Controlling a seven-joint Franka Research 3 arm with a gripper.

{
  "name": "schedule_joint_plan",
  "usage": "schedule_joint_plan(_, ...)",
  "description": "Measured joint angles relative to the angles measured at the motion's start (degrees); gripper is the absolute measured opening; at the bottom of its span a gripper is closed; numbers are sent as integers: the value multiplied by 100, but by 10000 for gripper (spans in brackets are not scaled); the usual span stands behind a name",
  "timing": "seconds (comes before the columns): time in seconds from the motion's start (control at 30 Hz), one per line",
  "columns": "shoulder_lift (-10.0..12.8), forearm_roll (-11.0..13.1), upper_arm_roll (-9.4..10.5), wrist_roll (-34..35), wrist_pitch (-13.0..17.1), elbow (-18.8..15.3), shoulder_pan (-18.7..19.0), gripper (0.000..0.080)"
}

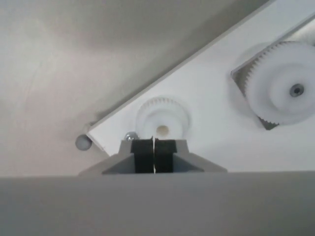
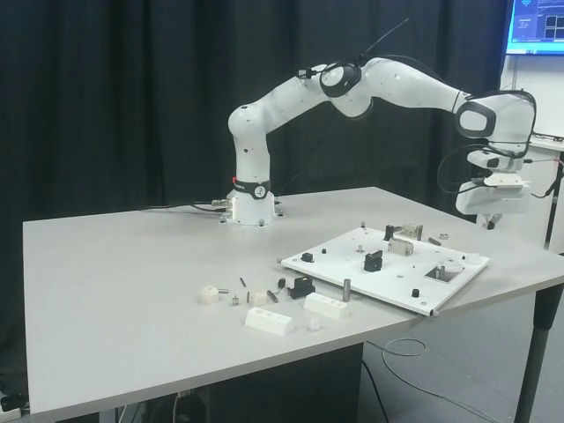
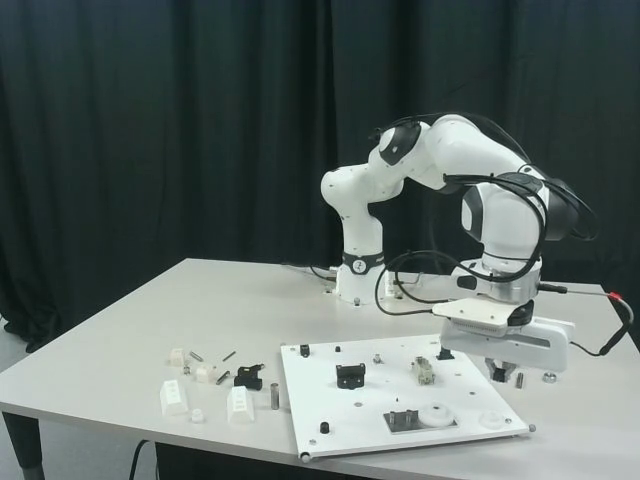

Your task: Pick medium gear.

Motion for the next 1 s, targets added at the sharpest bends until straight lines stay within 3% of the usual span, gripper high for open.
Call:
schedule_joint_plan(0.47, -4, -3, -1, 0, -130, -14, 82, 2)
schedule_joint_plan(0.5, -4, -3, -1, 0, -134, -23, 90, 127)
schedule_joint_plan(0.77, 2, -20, -1, -45, -140, -146, 158, 127)
schedule_joint_plan(0.8, 4, -26, -1, -54, -139, -163, 166, 672)
schedule_joint_plan(0.97, 19, -39, 2, -65, -104, -265, 199, 672)
schedule_joint_plan(1.0, 28, -39, 2, -66, -95, -280, 203, 767)
